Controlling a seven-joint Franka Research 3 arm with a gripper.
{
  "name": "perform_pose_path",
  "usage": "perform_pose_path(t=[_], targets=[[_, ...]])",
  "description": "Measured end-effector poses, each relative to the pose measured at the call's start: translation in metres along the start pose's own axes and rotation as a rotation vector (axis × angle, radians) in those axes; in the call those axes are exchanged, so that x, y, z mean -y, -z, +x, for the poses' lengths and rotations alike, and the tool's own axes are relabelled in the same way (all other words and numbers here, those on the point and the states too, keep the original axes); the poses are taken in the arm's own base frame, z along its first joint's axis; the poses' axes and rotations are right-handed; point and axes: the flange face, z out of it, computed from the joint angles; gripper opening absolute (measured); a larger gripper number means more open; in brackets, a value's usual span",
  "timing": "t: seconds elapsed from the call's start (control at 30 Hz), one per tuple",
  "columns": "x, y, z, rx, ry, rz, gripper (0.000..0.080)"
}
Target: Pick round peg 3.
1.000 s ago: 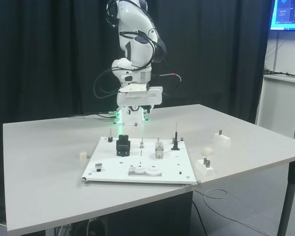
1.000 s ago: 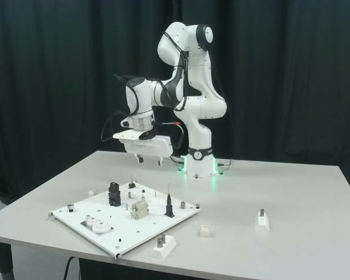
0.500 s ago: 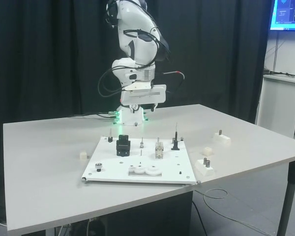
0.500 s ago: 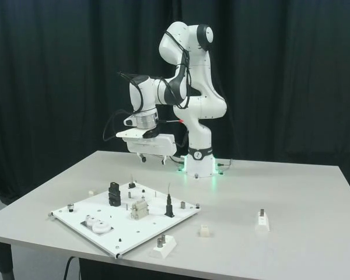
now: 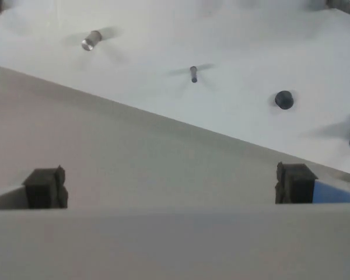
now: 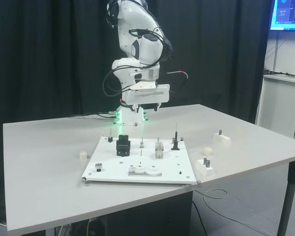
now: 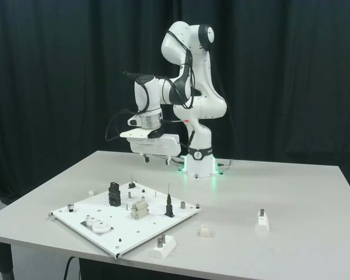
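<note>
Backdrop: black curtains behind a grey counter (image 6: 49, 147).
Board: white board (image 6: 182, 167) near the counter's front edge, carrying pegs and small fittings.
Arm: white arm (image 7: 186, 70), green light at its base.
Hand: hand (image 6: 145, 104) raised above the counter behind the board; fingers (image 5: 45, 188) spread, empty.
Round peg 3: among the board's upright pegs; which one cannot be told.

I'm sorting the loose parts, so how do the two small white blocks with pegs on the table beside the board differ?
The near block lies at the board's front corner and carries two pegs. The far block stands well apart from the board and carries one. Both are white, on the grey table.
</note>
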Motion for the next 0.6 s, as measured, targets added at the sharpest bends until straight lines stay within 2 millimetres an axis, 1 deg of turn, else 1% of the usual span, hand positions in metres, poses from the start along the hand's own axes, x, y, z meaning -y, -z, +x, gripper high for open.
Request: perform_pose_path(t=[0.37,0.6], targets=[[0.005,0.0,-0.004,-0.007,0.018,-0.001,0.08],[0.011,0.002,-0.004,-0.027,-0.047,0.018,0.08]])
